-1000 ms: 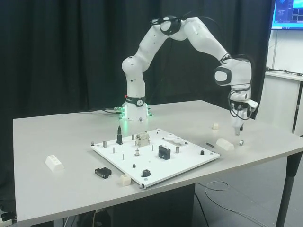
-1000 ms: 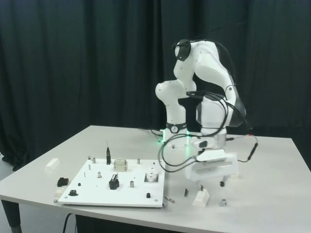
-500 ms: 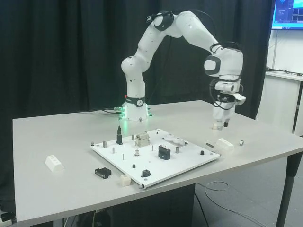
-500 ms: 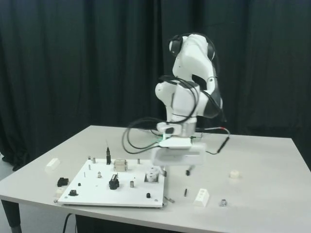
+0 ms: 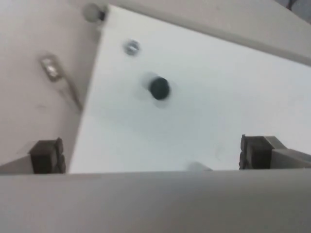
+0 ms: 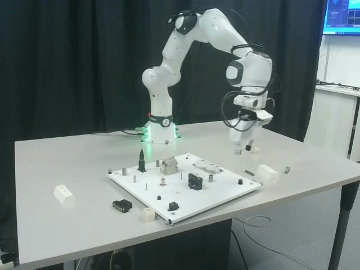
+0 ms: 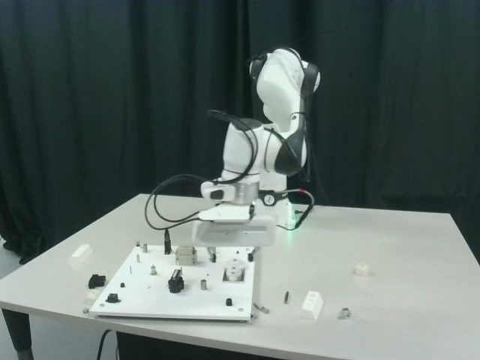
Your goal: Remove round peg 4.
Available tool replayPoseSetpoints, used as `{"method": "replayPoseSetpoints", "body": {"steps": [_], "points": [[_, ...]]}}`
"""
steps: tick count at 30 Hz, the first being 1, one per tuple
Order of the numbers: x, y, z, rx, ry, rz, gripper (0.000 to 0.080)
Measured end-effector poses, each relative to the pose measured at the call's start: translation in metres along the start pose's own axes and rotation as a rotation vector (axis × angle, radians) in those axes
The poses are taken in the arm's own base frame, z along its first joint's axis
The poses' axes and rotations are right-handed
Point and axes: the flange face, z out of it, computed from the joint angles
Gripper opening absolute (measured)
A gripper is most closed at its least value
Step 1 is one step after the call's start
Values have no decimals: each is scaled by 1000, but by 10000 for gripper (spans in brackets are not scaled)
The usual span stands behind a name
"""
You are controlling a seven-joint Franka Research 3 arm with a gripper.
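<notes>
One white square board (image 6: 185, 194) and two white oblong blocks are counted on the grey table (image 6: 67, 157): one block at lower left (image 6: 64, 193), the other at right of centre (image 6: 268, 171). Since a second ago, the two-fingered gripper (image 6: 242, 149) has been carried leftward from the table's right side to above the board's right corner. Its fingers are spread apart and nothing is held. The small black round peg (image 5: 159, 89) is seen as a short dark stub, seated in the board near that corner, right of centre.
</notes>
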Motion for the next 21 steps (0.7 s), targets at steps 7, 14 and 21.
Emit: {"method": "replayPoseSetpoints", "body": {"steps": [7, 14, 21], "points": [[5, 26, 14, 3, -29, 16, 800], [6, 48, 31, 13, -55, 27, 800], [4, 65, 51, 25, -65, 46, 800]]}}
